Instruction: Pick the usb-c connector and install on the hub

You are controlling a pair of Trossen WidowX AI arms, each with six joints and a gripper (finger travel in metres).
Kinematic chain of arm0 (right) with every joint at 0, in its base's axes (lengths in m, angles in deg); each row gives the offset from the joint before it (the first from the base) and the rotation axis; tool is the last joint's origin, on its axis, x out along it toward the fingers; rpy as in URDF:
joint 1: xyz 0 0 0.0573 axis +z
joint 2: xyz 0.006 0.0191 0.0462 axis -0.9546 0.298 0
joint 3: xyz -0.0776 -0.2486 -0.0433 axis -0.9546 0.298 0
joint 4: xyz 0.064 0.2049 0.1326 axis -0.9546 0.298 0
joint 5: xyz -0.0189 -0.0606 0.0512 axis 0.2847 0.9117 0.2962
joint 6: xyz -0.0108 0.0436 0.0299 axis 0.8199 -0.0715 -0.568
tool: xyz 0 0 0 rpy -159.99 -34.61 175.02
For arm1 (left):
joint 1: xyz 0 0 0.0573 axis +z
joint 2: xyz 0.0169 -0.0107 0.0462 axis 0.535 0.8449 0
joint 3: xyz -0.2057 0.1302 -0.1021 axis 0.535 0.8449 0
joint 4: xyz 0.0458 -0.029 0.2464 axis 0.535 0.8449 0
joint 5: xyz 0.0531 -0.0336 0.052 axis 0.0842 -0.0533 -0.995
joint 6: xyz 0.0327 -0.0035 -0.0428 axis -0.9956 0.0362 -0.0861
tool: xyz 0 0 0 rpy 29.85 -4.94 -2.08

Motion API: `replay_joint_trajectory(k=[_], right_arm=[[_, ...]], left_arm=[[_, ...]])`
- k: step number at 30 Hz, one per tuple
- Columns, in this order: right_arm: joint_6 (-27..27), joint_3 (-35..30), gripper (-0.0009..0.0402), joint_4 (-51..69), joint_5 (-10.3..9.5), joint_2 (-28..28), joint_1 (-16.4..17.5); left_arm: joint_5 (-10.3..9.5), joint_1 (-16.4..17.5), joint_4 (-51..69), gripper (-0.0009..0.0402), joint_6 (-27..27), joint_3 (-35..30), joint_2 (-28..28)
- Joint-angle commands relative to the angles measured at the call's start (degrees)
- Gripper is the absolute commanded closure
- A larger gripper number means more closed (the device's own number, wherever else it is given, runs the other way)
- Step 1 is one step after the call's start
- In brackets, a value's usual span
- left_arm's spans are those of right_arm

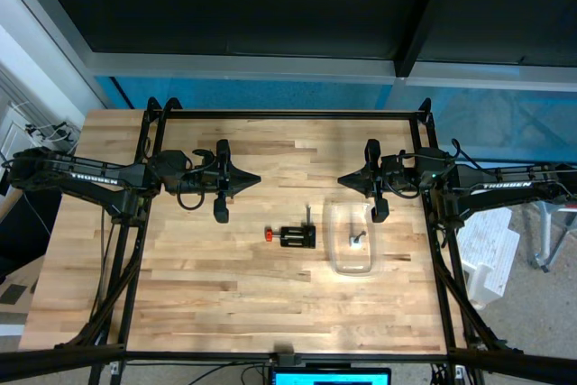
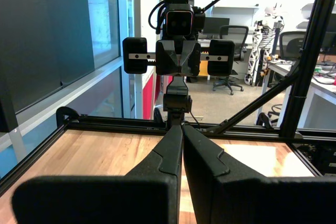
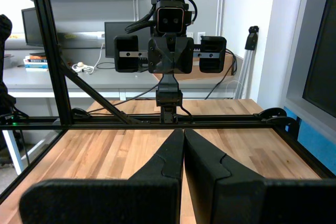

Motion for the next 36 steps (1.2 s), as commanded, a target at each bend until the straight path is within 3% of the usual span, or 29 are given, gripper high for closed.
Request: replay_joint_trajectory(k=[1,16,20,28,36], right_arm=[[-0.02,0.00,0.0393,-0.02,-0.02,0.00,0.04],[-0.04,0.00,0.0393,-0.02,-0.02,0.00,0.02],[-2.78,-0.17,0.0393,0.42,-0.02,0.00,0.04],[-5.22,-6.19,0.0393,22.64,-0.07,0.07,0.70],[-7.50,-13.09,0.0393,41.11,-0.02,1.95,3.65]], left_arm=[[0.02,0.00,-0.02,0.0393,0.00,-0.02,0.00],[0.02,0.00,-0.02,0.0393,0.00,-0.02,0.00],[0.02,0.00,-0.02,0.0393,0.00,-0.02,0.00],[0.02,0.00,-0.02,0.0393,0.00,-0.02,0.00],[0.02,0.00,-0.04,0.0393,0.00,-0.02,0.00]])
